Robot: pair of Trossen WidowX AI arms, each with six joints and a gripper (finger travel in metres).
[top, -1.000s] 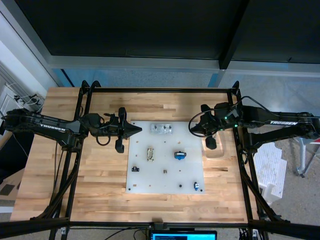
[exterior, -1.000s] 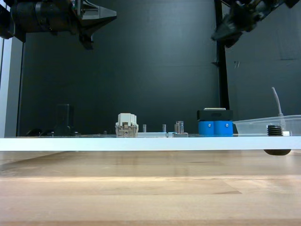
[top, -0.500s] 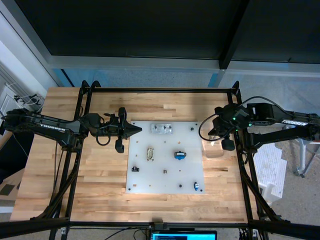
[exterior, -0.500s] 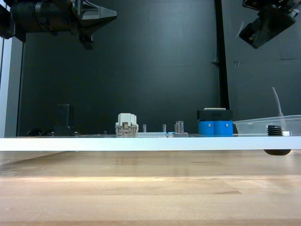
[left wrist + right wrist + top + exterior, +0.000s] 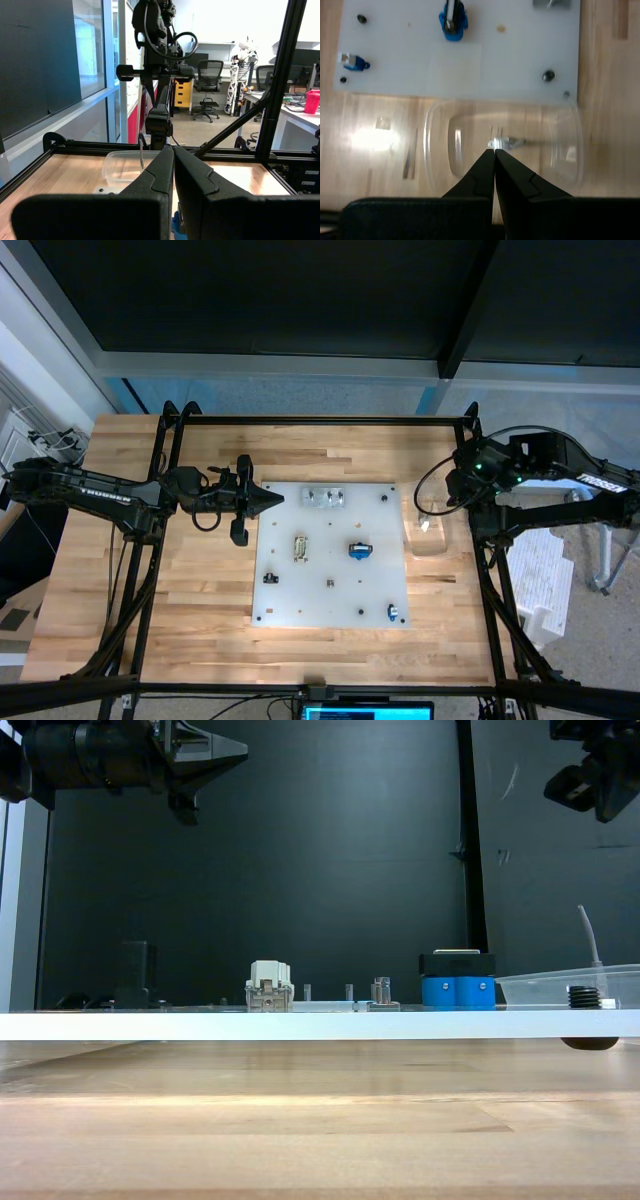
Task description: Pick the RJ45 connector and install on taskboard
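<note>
Right end effector (image 5: 494, 150) held pressed together high over small clear plastic tray (image 5: 426, 140), tiny whitish-clear RJ45 connector (image 5: 501, 143) lying inside, left end effector (image 5: 173, 148) pressed together, raised at flat white square taskboard (image 5: 322, 525) left edge.

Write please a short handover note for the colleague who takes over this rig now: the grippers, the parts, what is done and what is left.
Left gripper: jaws shut, empty, held high over the left edge of the taskboard; it looks parked.
Right gripper: jaws shut, empty, high above the clear tray, pointing down into it.
RJ45 connector: lies inside the tray, which stands beside the taskboard's right edge.
Done: nothing visible; the connector is not picked.
Left: open the right jaws, go down, grasp the connector, carry it to the taskboard and install it.
</note>
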